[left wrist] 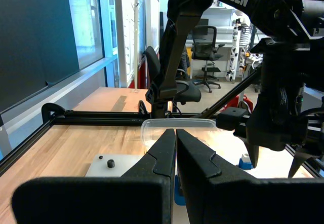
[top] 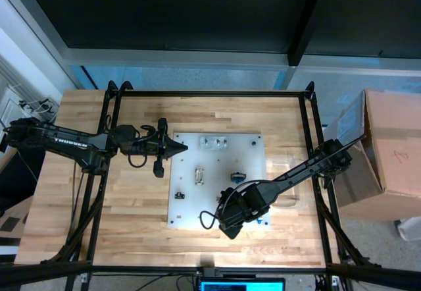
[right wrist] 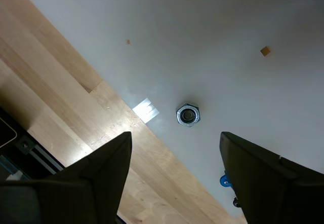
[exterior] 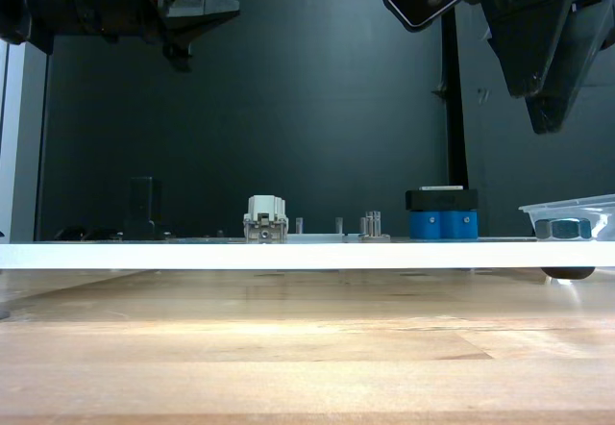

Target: Unfasten the M12 nut and place it in the container

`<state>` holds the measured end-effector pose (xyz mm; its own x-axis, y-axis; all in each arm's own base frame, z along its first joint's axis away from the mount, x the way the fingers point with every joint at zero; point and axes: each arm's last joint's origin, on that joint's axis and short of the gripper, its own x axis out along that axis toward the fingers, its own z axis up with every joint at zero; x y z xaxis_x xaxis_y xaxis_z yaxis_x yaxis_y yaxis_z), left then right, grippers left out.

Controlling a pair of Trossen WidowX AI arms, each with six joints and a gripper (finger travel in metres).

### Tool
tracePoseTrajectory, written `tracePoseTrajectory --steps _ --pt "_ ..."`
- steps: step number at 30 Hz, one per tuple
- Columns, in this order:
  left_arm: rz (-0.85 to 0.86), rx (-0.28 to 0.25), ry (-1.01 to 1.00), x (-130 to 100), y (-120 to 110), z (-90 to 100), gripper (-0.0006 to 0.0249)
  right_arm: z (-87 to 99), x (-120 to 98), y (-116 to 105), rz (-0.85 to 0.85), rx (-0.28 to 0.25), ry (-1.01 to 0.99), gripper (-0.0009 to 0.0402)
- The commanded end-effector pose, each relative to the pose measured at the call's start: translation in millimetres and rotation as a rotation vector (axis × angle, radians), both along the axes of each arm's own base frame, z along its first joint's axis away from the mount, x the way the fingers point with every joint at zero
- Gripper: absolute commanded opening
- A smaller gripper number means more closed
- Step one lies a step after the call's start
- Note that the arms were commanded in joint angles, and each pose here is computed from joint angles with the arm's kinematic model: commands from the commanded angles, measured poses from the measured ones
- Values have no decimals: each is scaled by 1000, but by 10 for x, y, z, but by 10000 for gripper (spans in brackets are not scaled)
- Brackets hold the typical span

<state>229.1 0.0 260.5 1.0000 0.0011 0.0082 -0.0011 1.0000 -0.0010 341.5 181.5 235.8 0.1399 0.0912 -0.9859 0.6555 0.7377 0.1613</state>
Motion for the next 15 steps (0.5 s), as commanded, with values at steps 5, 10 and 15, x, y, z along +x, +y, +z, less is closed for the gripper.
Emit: tracePoseTrajectory --steps 5,10,15 --pt "0 0 0 1 0 0 0 -76 19 16 5 -13 15 266" --pt "0 0 0 1 0 1 0 -125 36 28 4 -18 23 265" --pt "0 0 -1 1 0 1 0 -188 64 38 0 -29 25 265"
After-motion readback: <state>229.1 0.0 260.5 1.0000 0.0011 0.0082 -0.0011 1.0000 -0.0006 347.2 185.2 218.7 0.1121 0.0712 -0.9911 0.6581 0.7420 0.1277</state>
